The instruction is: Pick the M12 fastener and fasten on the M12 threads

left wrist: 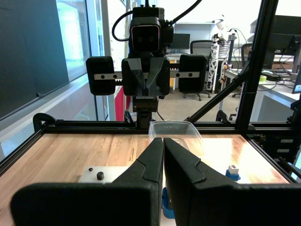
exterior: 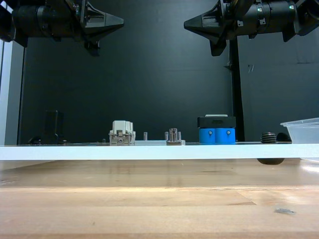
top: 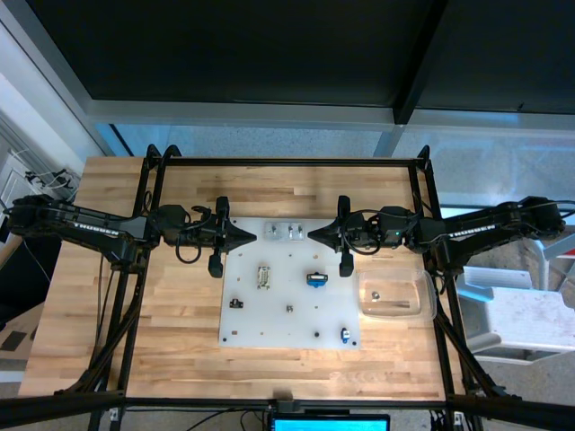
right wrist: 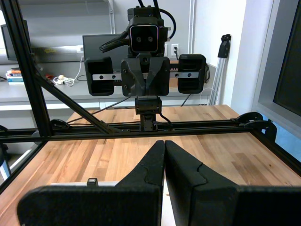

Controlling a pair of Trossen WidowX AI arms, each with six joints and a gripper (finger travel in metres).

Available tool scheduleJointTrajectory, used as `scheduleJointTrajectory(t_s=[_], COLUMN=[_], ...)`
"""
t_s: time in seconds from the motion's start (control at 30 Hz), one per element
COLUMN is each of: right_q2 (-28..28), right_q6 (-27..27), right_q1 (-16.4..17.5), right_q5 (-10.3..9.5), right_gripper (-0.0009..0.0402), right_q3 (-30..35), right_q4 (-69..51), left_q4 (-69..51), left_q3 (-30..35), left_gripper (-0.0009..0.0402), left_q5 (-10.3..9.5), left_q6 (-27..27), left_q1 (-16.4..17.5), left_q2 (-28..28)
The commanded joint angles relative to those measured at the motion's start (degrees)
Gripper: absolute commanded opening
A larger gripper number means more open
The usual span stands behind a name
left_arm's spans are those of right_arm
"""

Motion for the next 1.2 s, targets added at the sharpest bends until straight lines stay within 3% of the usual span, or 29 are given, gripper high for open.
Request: scheduleJointTrajectory(t_s=[0.03, 0.43, 0.63, 0.73, 0.8, 1.2], right_q2=[0.00, -0.52, -1.62, -1.38, -1.38, -1.16], right_q6=[0.07, 0.00, -0.48, -0.85, -2.19, -9.77], right_q1=[0.02, 0.04, 0.13, 0.17, 0.57, 2.34], right_q5=[-0.04, -0.57, -0.79, -3.17, -3.45, -3.52], right_gripper=[0.0000, 0.0000, 0.0000, 0.0000, 0.0000, 0.0000], right_q3=[0.02, 0.76, 6.51, 9.81, 11.91, 22.97], right_q4=[0.24, -3.43, -21.73, -31.52, -38.25, -72.59], left_q4=[-0.02, 0.00, 0.00, -0.02, 0.00, -0.02], left_q3=[0.02, 0.02, 0.02, 0.02, 0.02, 0.02], left_gripper=[0.0000, 0.0000, 0.0000, 0.0000, 0.0000, 0.0000], left_q5=[0.00, 0.00, 0.00, 0.00, 0.00, 0.00], left_q6=[0.02, 0.02, 0.02, 0.02, 0.02, 0.02], left_q1=[0.00, 0.02, 0.00, 0.00, 0.02, 0.00], left_q2=[0.00, 0.00, 0.00, 0.00, 0.00, 0.00])
